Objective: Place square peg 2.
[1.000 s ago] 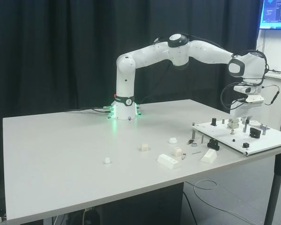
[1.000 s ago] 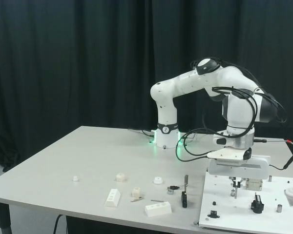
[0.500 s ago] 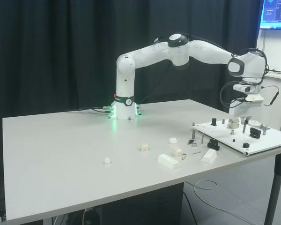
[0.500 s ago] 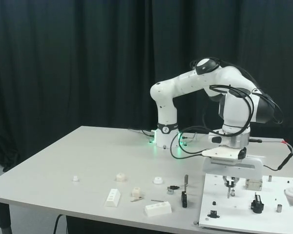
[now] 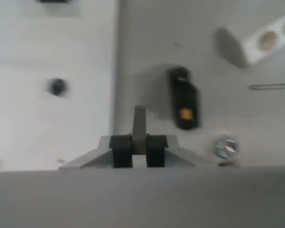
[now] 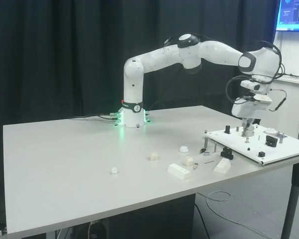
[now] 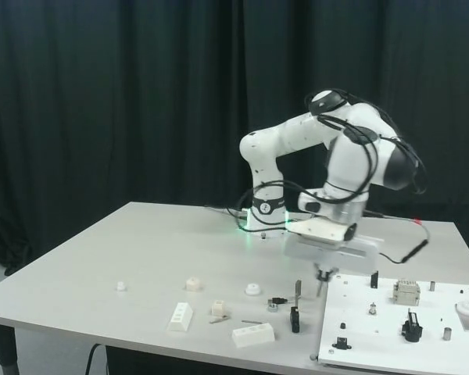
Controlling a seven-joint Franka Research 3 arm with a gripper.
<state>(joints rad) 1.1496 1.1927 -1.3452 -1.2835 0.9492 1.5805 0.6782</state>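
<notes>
My gripper [image 5: 139, 144] is shut on a thin grey square peg [image 5: 139, 121] that sticks out past the black pads [image 5: 120, 145]. In the second room view the gripper [image 7: 322, 281] hangs just above the edge of the white board [image 7: 399, 344] that faces the loose parts. The first room view shows the gripper [image 6: 247, 122] over the far side of the board [image 6: 279, 154]. In the wrist view the peg's tip lies over the grey table right beside the board's edge [image 5: 115, 71].
Beside the board lie a black part [image 5: 185, 102], a nut [image 5: 225, 147] and a white block with holes [image 5: 266, 40]. A grey post [image 7: 298, 291] stands near the gripper. Small fixtures [image 7: 406, 292] stand on the board. More white pieces [image 7: 180, 316] lie farther out on the table.
The arm has swung from above the middle of the board to its edge nearest the loose parts, with the wrist turning. The fingers stay shut on the peg.
</notes>
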